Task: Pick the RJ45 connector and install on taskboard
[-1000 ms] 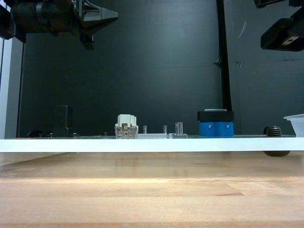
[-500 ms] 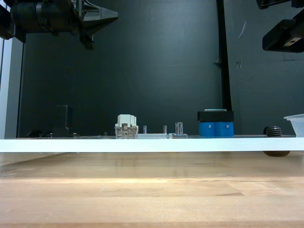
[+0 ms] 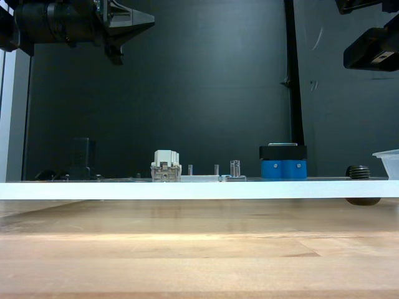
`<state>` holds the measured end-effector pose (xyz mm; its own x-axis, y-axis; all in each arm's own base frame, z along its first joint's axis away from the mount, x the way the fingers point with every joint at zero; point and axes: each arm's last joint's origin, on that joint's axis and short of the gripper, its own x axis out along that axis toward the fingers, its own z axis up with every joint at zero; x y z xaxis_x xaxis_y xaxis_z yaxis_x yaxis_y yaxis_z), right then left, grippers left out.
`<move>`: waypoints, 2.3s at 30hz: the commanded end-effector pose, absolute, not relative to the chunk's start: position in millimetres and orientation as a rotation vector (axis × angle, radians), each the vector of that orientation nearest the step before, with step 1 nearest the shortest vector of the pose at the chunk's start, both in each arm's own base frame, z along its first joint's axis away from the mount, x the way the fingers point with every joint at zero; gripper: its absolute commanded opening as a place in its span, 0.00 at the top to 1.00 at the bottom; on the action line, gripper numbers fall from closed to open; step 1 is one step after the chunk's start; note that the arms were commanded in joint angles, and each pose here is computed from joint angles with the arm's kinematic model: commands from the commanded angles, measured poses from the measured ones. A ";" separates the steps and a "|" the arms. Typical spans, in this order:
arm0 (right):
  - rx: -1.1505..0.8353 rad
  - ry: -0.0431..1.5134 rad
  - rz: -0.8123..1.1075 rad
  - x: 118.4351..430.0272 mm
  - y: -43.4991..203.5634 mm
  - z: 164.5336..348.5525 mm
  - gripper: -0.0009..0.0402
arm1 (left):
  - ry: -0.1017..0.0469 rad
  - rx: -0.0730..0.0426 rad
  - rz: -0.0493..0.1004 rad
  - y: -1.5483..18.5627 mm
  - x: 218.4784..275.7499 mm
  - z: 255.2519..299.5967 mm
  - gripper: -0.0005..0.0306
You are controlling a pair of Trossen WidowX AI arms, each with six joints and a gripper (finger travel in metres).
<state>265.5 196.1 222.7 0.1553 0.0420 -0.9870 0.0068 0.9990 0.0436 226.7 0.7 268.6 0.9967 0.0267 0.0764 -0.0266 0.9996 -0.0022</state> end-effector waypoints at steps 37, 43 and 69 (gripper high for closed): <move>0.047 1.402 0.034 262.3 194.3 211.7 0.91 | -0.076 -0.001 0.027 0.8 226.9 268.5 0.98; 0.052 1.393 0.038 261.7 193.7 214.6 0.85 | -0.076 -0.001 0.027 0.8 226.9 268.5 0.98; 0.122 1.267 0.109 249.4 186.9 260.8 0.50 | -0.076 -0.001 0.027 0.7 226.8 268.6 0.98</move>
